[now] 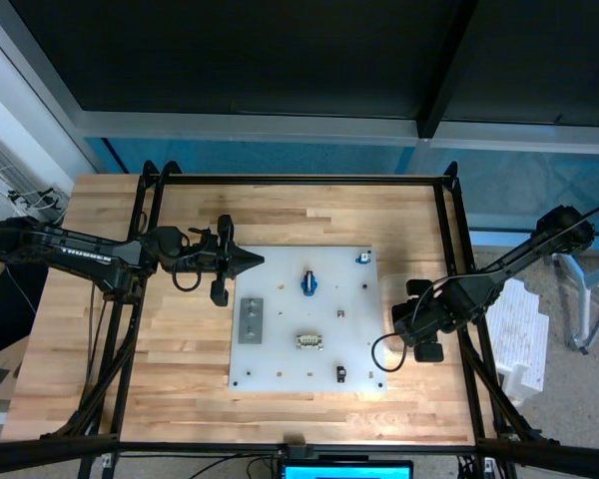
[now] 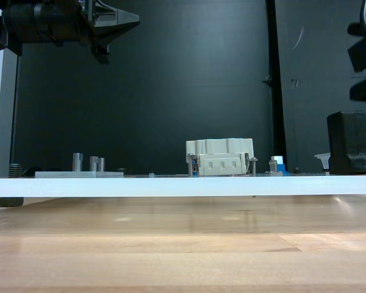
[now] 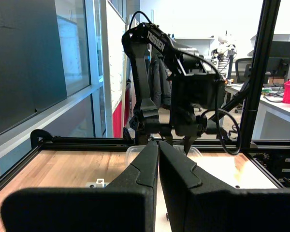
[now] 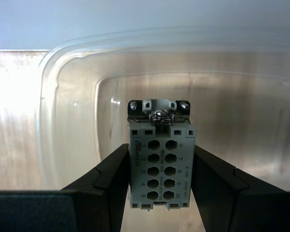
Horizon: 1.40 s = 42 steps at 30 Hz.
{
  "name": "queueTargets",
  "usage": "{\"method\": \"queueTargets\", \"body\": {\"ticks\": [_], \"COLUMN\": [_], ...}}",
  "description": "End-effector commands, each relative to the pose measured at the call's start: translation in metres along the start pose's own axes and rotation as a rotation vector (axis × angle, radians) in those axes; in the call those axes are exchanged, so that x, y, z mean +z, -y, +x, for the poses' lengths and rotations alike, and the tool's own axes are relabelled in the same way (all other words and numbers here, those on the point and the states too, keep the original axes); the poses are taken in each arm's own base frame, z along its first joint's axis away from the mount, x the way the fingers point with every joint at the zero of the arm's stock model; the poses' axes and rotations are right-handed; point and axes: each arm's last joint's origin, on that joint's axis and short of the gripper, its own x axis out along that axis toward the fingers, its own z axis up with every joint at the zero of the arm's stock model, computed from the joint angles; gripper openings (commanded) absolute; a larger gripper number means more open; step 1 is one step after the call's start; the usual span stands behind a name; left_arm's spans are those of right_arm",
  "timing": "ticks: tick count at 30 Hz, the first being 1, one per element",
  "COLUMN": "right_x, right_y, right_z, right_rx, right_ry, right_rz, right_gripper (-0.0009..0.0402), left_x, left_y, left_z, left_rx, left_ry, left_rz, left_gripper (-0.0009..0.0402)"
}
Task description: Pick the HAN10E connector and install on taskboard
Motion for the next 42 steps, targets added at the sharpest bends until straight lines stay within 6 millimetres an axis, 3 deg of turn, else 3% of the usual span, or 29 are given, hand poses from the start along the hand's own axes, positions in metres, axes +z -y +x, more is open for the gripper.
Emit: {"method": "queueTargets", "body": {"ticks": [1, 13, 42], "right_x": [0.002, 0.016, 0.159], "right_y": [0.0, -0.004, -0.029], "right_z": [-0.012, -0.035, -0.02], "right_rx": [-0.003, 0.01, -0.019], "right_ry": [-0.003, 0.022, 0.018], "right_rz": [0.0, 0.012, 0.057], "right_gripper": [0.0039, 0.0039, 0.0039], "left_x": [0.0, 0.0, 0.0], "left_y": [0.0, 0.0, 0.0], "left_z": [0.0, 0.0, 0.0], "left_rx": [0.0, 0.0, 0.0], "left_ry": [0.0, 0.0, 0.0], "left_rz": [0.0, 0.0, 0.0], "left_gripper": [0.0001, 0.0001, 0.0001]}}
